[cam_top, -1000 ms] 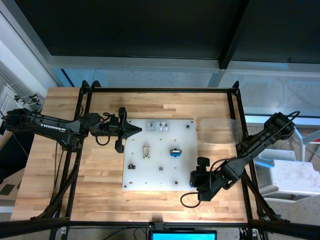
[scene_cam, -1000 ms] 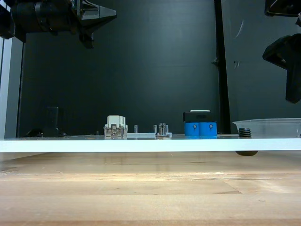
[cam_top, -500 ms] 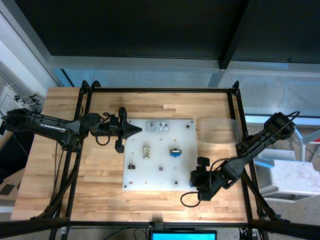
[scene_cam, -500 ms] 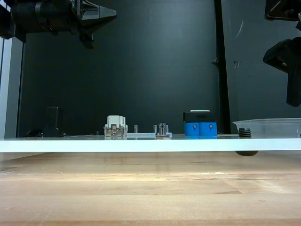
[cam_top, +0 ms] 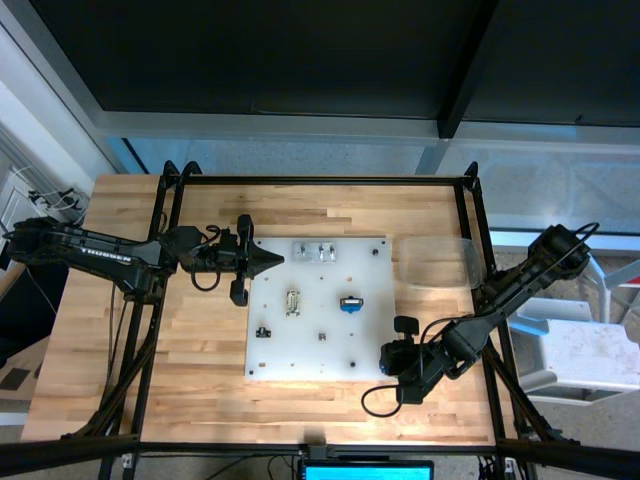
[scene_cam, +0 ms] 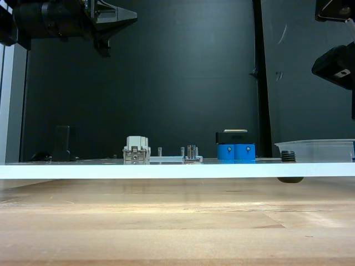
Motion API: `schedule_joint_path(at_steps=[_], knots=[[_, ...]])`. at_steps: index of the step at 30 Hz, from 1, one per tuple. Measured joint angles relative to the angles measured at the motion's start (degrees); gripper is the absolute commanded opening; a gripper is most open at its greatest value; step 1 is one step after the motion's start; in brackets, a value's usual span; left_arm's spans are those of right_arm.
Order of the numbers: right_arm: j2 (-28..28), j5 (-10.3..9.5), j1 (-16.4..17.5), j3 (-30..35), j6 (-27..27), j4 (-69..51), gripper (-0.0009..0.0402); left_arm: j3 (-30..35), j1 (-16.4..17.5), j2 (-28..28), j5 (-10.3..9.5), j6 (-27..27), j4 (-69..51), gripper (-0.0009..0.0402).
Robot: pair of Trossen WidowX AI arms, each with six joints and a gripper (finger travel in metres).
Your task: Remove the rj45 connector and place it in the container
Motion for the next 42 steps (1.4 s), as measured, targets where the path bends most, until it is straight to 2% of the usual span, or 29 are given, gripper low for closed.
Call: schedule_joint_path(at_steps=[4,23,25,27,29,36,42], knots=[[0.00,0.09,0.00,0.00,-0.09,-0.07,-0.0003,0.00,0.00,0.00,0.00,0.00,0.00,0.0000],[-0.81,-0.09,0.00,-0.07,-0.96,-0.09,0.0000,0.02,0.00,0.00,0.00,0.00,0.00,0.0000],[-1.60,-0.13,0.00,-0.07,-1.16,-0.35,0.0000,0.02,0.00,0.00,0.00,0.00,0.00,0.0000],[-2.84,0.98,0.00,0.02,-1.38,-0.04,0.0000,0.02,0.00,0.00,0.00,0.00,0.00,0.0000],[-3.67,1.05,-0.11,0.15,-1.38,-0.15,0.0000,0.00,0.00,0.00,0.02,0.00,0.00,0.0000],[-7.19,0.63,-0.17,0.04,-1.86,-1.75,0.0000,0.00,0.00,0.00,0.00,0.00,-0.02,0.0000],[-13.03,0.37,-2.10,0.07,-2.95,-3.54,0.0000,0.00,0.00,0.00,0.00,0.00,-0.02,0.0000]])
